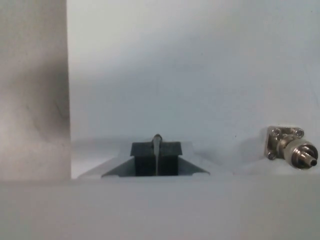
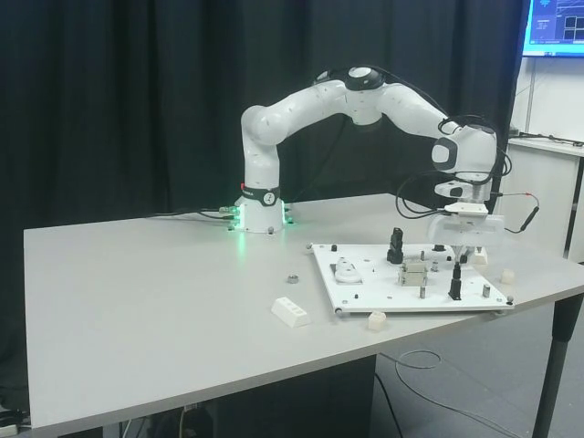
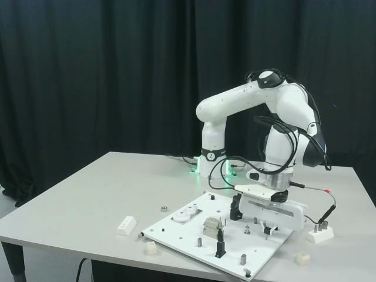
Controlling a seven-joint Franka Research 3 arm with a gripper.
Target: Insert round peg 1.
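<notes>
In the wrist view my gripper point(image 1: 157, 156) is shut on a thin grey round peg point(image 1: 157, 141), which stands upright between the two black fingers. It hangs just above the white task board point(image 1: 190, 75). In the room views the gripper point(image 2: 461, 252) point(image 3: 267, 228) is low over the far right part of the board point(image 2: 365, 294) point(image 3: 176, 230), pointing straight down. The peg is too small to make out in the room views. I cannot see which hole lies under the peg.
A metal screw connector point(image 1: 296, 150) is bolted to the board near the gripper. Black upright parts point(image 2: 396, 246) point(image 2: 454, 287) and a grey block point(image 2: 415, 274) stand on the board. A white block point(image 2: 292, 312), a small ring point(image 2: 293, 277) and white cubes point(image 2: 375, 320) point(image 3: 302, 258) lie on the grey table point(image 2: 137, 292).
</notes>
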